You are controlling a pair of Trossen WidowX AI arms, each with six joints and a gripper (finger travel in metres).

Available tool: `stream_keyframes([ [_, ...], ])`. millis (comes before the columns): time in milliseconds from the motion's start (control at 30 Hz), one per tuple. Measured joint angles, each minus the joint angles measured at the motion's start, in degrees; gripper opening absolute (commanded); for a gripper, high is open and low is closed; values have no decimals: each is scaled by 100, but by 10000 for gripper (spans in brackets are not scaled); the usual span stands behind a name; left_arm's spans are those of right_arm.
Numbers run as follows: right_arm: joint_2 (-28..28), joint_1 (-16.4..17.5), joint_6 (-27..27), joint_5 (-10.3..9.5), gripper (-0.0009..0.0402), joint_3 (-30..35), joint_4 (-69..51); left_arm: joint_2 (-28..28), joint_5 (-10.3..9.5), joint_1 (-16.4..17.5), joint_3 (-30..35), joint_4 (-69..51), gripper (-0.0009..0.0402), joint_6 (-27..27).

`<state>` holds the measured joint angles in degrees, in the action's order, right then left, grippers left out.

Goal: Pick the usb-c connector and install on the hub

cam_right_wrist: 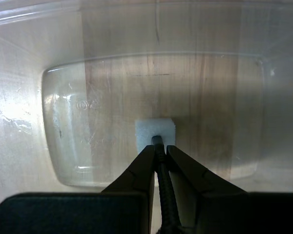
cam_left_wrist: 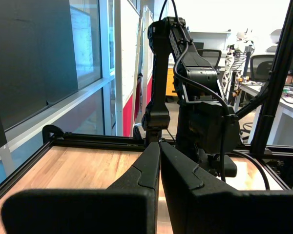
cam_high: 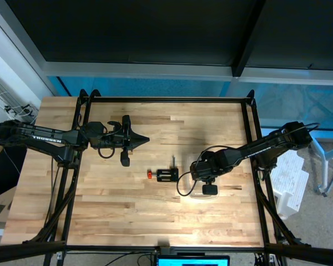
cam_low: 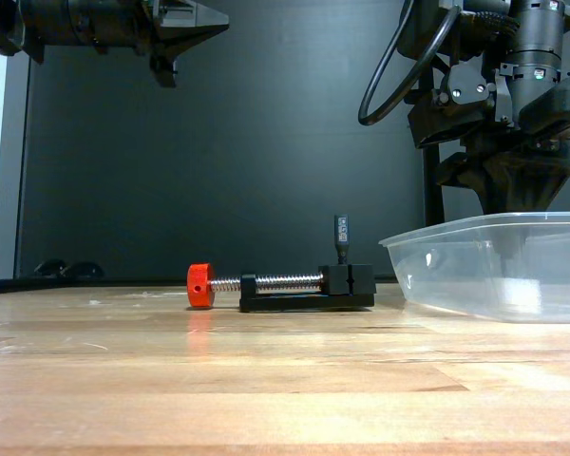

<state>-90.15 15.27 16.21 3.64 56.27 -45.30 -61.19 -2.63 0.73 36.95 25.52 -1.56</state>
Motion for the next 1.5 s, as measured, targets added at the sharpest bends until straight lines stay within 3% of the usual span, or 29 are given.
stream_keyframes([
  [667, 66, 0, -20, -20, 0, 39, -118, 0, 0, 0, 2, 0, 0, 0],
  [1400, 203, -17, -20, 4, 0, 1117, -1248, 0, 0, 0, 0, 2, 0, 0],
  [1500, 203, -17, -22, 98, 0, 1283, -1335, 0, 0, 0, 0, 0, 0, 0],
])
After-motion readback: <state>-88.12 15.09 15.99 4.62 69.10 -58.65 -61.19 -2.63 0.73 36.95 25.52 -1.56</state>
